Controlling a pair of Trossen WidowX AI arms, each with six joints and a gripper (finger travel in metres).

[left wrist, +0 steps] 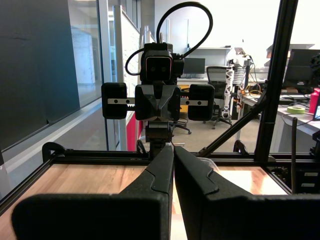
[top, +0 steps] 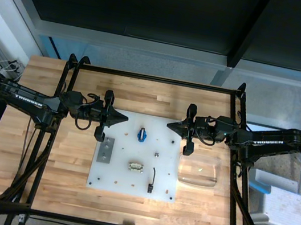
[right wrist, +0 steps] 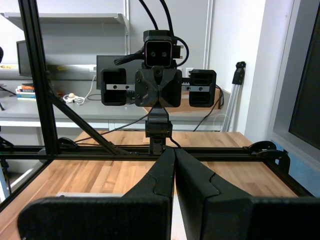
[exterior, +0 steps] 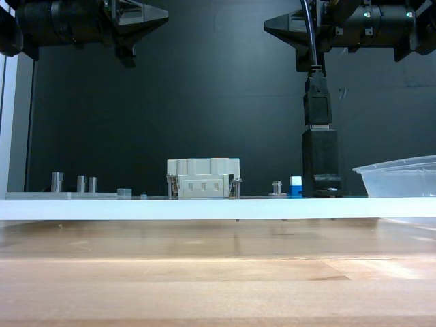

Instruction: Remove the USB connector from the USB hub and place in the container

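Standing upright in the tiny black rectangular USB hub (top: 150, 189), the short thin black USB connector (top: 153, 176) lies below and nearward of the right gripper (top: 170, 125), the closer of the 2, beside the clear shallow plastic container (top: 197, 176). The right gripper and the left gripper (top: 127, 120) hover with fingers pressed together, holding nothing.

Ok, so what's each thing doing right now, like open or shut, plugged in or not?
USB connector: plugged into the USB hub, standing upright.
container: looks empty, sitting beside the white board.
left gripper: shut, holding nothing, up above the board.
right gripper: shut, holding nothing, up above the board.
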